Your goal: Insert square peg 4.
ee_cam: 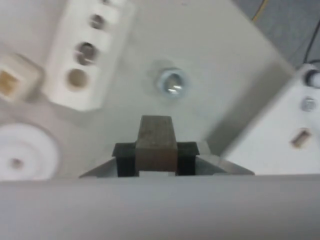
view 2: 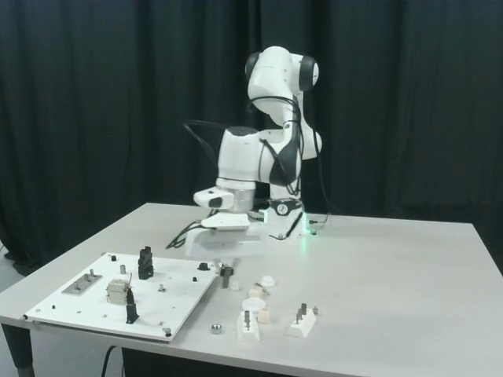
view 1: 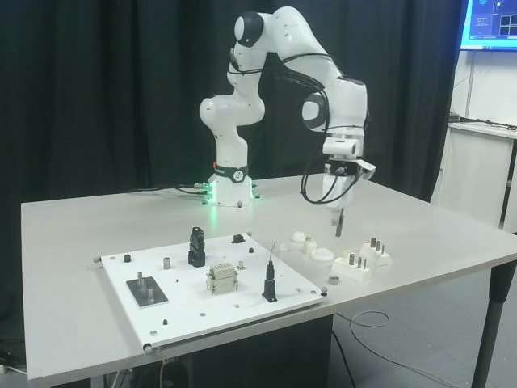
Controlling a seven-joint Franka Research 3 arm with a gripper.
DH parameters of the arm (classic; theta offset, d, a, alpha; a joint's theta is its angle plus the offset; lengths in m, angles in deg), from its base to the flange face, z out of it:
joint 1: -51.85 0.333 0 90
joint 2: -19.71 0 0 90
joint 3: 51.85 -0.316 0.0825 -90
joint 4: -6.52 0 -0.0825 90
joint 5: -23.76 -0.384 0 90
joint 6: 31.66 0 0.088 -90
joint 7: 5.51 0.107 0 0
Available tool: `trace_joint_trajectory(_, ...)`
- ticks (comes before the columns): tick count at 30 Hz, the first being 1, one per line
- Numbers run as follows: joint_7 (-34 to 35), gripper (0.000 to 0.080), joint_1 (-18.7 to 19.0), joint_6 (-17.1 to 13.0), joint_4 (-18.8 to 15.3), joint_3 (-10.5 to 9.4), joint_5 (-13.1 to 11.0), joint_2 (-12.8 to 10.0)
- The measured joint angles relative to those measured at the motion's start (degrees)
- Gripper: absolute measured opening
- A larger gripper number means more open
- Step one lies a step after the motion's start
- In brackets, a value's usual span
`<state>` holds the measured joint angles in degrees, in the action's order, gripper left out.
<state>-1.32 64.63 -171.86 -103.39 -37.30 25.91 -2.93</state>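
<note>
My gripper [ee_cam: 156, 161] is shut on a dark square peg [ee_cam: 156, 142], with a black finger [ee_cam: 125, 159] on each side of it. The peg [view 1: 338, 223] hangs upright in the gripper [view 1: 338, 212] a little above the grey table, between the white board [view 1: 242, 303] and the white holder blocks [view 1: 363, 262]. In the second room view the peg [view 2: 227, 276] hangs in the gripper [view 2: 226, 269] just off the board's [view 2: 78, 310] far right corner. Under the peg, the wrist view shows bare table.
A white holder block with round holes [ee_cam: 85, 55], a metal nut [ee_cam: 172, 82], a white disc [ee_cam: 22, 152] and a small white cube with a square socket [ee_cam: 12, 80] lie near the peg. The board carries black fixtures [view 1: 195, 246] and a grey plate [view 1: 145, 291].
</note>
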Motion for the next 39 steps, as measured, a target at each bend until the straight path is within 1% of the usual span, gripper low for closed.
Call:
trace_joint_trajectory(7, -8.1, 0.0154, -2.9, 0.0, 3.4, -0.03, 0.0, -2.1)
trace_joint_trajectory(18, -16.4, 0.0154, -6.6, 0.4, 9.3, -0.21, -0.1, -6.3)
trace_joint_trajectory(26, -25.5, 0.0154, -9.0, 1.4, 13.8, -0.36, -0.1, -9.3)
trace_joint_trajectory(39, -34.6, 0.0154, -12.9, 4.0, 21.9, -1.57, -0.3, -14.9)
